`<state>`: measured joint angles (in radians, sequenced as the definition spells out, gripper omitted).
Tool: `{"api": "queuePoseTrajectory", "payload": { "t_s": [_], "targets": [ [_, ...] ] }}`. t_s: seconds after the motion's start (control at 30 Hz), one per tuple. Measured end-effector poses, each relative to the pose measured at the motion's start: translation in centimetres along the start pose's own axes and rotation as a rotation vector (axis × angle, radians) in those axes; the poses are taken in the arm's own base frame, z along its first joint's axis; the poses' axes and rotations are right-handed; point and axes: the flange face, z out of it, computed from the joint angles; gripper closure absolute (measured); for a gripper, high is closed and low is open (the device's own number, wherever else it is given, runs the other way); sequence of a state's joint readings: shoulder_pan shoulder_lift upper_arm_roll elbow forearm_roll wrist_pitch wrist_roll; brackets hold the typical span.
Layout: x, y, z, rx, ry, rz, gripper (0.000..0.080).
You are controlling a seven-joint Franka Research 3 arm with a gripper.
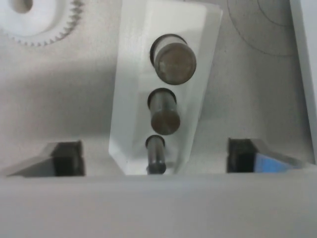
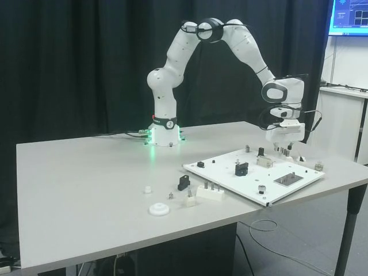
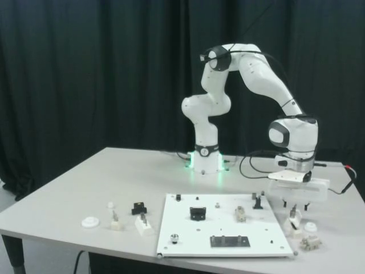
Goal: Pick round peg 2.
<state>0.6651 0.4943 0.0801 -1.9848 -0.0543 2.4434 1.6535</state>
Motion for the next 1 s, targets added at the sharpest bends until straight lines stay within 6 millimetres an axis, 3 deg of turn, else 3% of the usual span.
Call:
{"api": "queuePoseTrajectory", "payload": {
  "t_s": [0.1, 0.13, 0.3, 0.33, 0.47, 0.5, 0.77, 0.8, 1.0],
  "targets": [
    [0.03, 0.02, 0.12, -0.002, 0.0, 0.0, 0.0003],
    [0.04, 0.02, 0.15, -0.002, 0.0, -0.001, 0.028],
    [0.14, 0.01, 0.23, -0.003, 0.001, -0.007, 0.028],
    [0.17, 0.01, 0.23, -0.003, 0.001, -0.008, 0.0438],
    [0.28, -0.02, 0.23, -0.003, 0.002, -0.013, 0.0438],
    [0.31, -0.02, 0.22, -0.003, 0.002, -0.014, 0.0643],
    [0.48, -0.09, 0.16, -0.001, 0.003, -0.012, 0.0643],
    [0.5, -0.1, 0.15, -0.001, 0.003, -0.012, 0.0733],
    [0.52, -0.18, 0.04, 0.001, 0.003, -0.012, 0.0733]
  ]
}}
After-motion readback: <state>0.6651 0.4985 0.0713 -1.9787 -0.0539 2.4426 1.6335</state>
